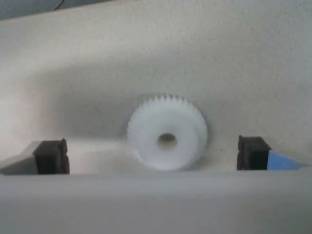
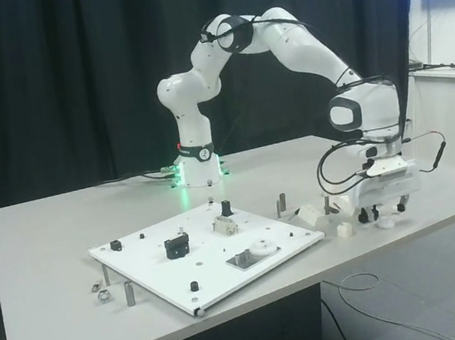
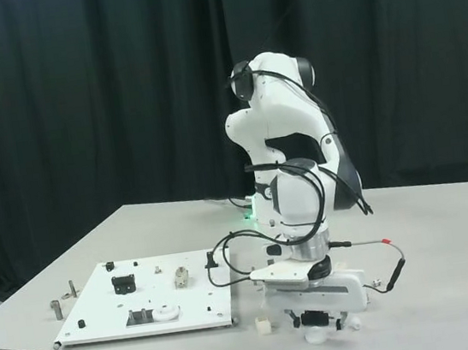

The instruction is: Remove large gear.

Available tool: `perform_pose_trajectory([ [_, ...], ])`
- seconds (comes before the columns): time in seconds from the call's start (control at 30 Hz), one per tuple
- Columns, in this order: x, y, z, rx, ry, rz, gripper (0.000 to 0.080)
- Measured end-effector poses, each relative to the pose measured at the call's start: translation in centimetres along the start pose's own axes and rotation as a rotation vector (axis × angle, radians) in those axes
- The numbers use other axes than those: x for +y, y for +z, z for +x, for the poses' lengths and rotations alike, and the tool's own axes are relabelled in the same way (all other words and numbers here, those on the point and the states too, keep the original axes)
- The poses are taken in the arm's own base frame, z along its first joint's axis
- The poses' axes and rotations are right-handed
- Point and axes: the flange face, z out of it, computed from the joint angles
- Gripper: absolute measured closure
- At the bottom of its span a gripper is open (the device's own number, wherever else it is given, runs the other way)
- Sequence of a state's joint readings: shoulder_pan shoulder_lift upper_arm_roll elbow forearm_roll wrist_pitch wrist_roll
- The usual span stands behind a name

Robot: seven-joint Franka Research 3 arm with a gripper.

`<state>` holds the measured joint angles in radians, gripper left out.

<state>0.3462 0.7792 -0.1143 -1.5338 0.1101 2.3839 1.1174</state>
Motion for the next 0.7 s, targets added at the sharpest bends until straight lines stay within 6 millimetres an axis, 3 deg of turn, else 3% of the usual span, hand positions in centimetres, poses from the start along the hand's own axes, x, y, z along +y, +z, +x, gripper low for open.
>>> perform_pose_trajectory([
  [0.17,-0.6,-1.5,0.1,-0.011,-0.003,-0.017,0.0156],
  [0.2,-0.7,-1.9,0.1,-0.014,-0.003,-0.020,0.0010],
  [0.7,-1.4,-5.5,0.2,-0.024,0.000,-0.042,0.0003],
])
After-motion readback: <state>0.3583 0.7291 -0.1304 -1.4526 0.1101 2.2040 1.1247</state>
